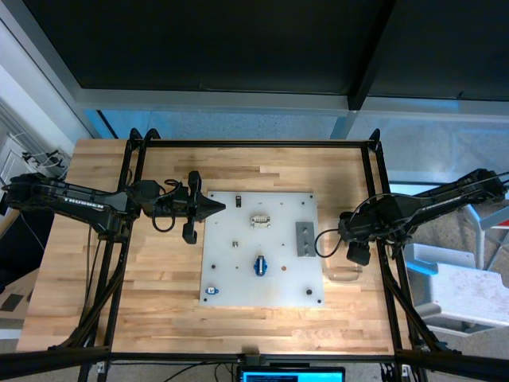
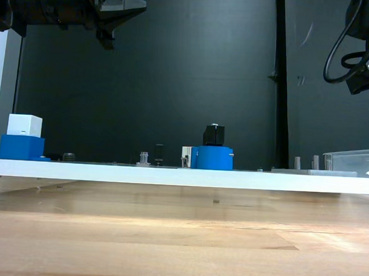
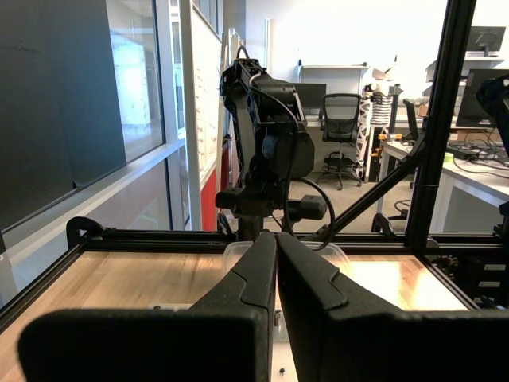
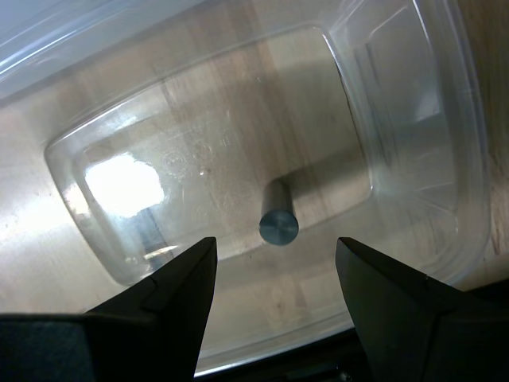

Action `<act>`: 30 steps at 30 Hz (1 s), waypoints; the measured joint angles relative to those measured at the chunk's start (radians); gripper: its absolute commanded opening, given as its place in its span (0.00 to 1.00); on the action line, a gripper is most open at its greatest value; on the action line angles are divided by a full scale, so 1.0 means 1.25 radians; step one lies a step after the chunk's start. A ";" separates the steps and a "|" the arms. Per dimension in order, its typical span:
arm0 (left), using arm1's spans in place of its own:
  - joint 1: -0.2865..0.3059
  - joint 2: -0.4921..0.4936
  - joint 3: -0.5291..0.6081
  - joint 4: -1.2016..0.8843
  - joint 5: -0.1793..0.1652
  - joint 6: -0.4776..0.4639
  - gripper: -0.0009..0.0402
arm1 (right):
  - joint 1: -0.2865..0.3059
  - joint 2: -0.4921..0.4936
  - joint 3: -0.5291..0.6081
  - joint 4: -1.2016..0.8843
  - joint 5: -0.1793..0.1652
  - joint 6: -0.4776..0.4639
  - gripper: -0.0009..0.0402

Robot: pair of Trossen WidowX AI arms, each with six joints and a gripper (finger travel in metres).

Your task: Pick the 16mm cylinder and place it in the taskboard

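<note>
Right gripper (image 4: 275,243): fingers apart, nothing held, poised above the clear plastic tray (image 4: 413,159). 16mm cylinder (image 4: 278,225): inside the tray, round end face turned up toward the gripper, in line with the gap between the fingers, untouched. In the high view the tray sits on the table (image 1: 159,318) at 4 o'clock off the taskboard (image 1: 238,270), just beside its edge. Left gripper (image 1: 213,205): fingers together, empty, raised over the board's 10 o'clock edge.

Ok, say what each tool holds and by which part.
Nothing. Right tool open above the grey metal cylinder in the clear plastic tray; left tool shut, empty, over the white square taskboard.
</note>
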 measured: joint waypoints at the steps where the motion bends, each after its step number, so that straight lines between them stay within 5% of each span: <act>1: 0.000 0.000 0.000 0.000 0.000 0.000 0.02 | 0.000 0.003 -0.001 0.004 0.002 0.003 0.53; 6: 0.000 0.000 0.000 0.000 0.000 0.000 0.02 | 0.002 0.013 -0.005 0.016 0.021 0.030 0.53; 30: 0.000 0.000 0.000 0.000 0.000 0.000 0.02 | 0.012 0.041 -0.049 0.067 0.021 0.159 0.53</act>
